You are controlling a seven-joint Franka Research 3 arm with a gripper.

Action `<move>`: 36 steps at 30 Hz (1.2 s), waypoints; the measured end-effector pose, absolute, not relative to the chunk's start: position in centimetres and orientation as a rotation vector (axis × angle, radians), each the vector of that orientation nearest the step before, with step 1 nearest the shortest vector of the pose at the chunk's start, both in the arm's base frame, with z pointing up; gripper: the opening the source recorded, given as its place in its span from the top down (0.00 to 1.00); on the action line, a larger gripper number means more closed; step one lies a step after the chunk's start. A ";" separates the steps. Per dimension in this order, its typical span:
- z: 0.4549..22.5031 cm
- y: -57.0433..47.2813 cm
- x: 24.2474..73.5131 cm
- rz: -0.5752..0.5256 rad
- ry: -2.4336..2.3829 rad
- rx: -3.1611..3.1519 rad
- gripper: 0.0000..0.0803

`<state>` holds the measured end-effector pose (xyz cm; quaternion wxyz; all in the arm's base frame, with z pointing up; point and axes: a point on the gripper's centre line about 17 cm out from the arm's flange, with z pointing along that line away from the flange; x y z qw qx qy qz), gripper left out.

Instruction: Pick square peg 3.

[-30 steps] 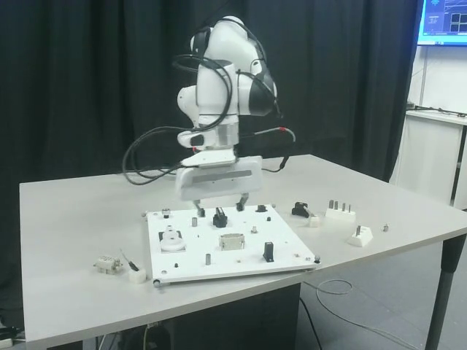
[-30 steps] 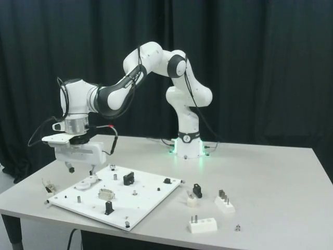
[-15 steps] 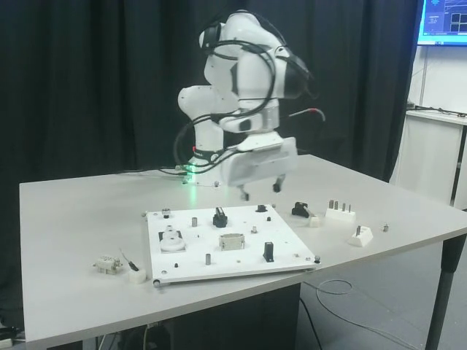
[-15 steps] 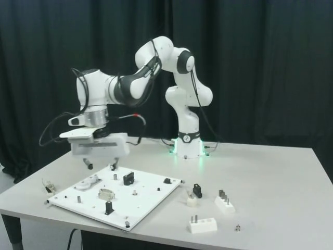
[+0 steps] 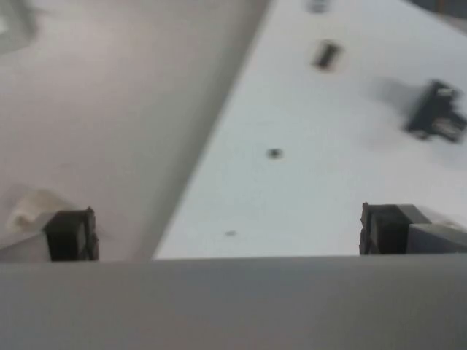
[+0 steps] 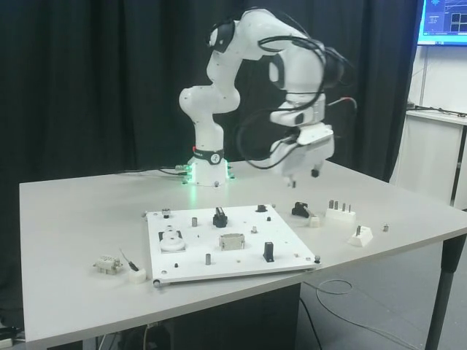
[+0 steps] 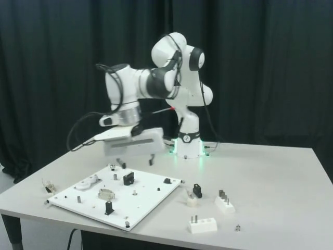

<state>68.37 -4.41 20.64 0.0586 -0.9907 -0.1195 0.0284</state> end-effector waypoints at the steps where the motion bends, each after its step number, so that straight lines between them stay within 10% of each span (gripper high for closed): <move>1: 20.8 -3.5 68.2 0.095 -0.367 -2.998 0.00; 36: 15.9 18.3 59.7 0.221 -0.620 -3.021 0.00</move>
